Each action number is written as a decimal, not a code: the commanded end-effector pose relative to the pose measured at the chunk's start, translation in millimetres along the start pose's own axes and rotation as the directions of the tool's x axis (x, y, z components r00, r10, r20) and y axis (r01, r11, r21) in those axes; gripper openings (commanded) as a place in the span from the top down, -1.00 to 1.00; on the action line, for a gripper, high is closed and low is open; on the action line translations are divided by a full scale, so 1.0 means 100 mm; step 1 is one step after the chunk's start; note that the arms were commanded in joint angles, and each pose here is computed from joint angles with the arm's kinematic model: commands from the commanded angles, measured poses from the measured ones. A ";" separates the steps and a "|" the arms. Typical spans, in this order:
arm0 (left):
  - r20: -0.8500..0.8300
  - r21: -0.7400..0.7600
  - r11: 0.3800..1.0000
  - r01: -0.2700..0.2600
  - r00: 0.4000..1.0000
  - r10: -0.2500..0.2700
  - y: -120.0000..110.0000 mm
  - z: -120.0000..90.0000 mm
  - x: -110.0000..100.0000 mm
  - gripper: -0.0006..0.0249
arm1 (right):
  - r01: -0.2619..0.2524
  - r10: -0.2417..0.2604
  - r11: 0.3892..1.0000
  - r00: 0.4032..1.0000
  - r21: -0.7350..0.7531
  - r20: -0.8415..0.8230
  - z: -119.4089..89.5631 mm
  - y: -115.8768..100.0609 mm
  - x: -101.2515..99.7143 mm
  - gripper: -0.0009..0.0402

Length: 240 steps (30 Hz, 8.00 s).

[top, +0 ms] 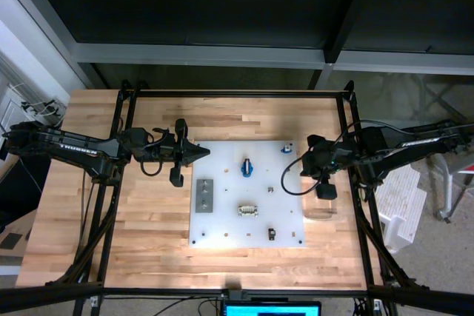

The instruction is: Pick the 16mm bar and install on taskboard

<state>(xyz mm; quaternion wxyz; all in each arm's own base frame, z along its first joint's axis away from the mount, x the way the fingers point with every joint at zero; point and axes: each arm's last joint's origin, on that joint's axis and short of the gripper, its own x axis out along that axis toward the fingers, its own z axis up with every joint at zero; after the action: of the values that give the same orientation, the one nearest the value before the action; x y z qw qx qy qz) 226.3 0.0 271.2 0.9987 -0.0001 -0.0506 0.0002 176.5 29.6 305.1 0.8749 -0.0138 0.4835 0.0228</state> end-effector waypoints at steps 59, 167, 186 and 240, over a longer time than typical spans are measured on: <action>0.000 0.000 1.000 0.000 1.000 0.000 0.00 0.00 0.00 0.95 | 0.106 -0.106 0.994 0.927 -0.019 -0.359 -0.63 0.36 0.43 -0.21; 0.000 0.000 1.000 0.000 1.000 0.000 0.00 0.00 0.00 0.95 | 0.013 -0.076 0.983 0.937 -0.182 -0.342 -0.50 0.45 0.45 0.96; 0.000 0.000 1.000 0.000 1.000 0.000 0.00 0.00 0.00 0.95 | -0.008 -0.073 0.976 0.929 -0.219 -0.362 -0.05 0.81 0.45 0.96; 0.000 0.000 1.000 0.000 1.000 0.000 0.00 0.00 0.00 0.95 | 0.096 -0.041 0.987 0.926 0.127 -0.376 0.26 1.58 0.90 0.96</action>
<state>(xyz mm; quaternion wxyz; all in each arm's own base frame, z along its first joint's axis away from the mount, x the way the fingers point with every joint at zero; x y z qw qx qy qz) 226.3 0.0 271.1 0.9987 -0.0001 -0.0504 0.0002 236.6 189.9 243.2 0.7667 0.0224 0.6404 -0.0400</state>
